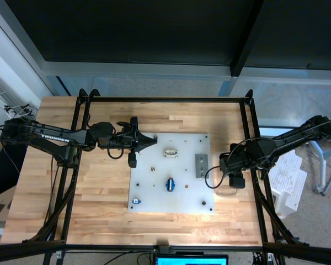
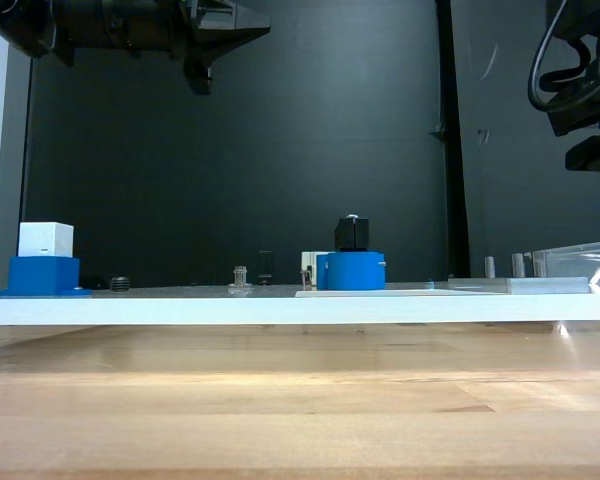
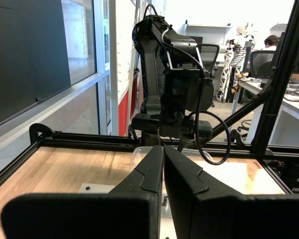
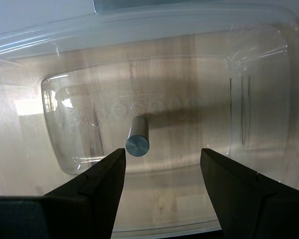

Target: Pick the 16mm cylinder and install on the taskboard

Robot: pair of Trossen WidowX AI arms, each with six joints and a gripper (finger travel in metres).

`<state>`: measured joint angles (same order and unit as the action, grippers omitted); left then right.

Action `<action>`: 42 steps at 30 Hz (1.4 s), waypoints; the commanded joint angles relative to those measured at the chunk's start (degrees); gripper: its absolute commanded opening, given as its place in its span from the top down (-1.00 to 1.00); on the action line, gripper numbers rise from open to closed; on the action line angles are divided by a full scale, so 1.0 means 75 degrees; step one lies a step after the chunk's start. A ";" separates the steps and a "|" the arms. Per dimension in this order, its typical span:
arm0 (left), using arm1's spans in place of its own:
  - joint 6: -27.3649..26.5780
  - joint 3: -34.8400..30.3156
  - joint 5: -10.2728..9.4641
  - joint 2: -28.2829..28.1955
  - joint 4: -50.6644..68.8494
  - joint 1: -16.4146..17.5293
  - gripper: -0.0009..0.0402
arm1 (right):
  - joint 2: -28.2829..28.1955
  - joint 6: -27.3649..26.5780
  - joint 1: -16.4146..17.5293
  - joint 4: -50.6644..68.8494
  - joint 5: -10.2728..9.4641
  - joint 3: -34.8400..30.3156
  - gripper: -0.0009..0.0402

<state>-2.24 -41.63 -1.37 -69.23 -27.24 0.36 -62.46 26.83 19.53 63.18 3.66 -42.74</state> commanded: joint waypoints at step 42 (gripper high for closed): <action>0.0003 0.0000 0.0003 0.0000 -0.0003 0.0000 0.95 | -0.0009 0.0201 0.0114 -0.1445 -0.0017 0.1052 -0.06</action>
<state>-2.22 -41.63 -1.37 -69.23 -27.27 0.36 -62.52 28.34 20.38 52.34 3.49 -34.87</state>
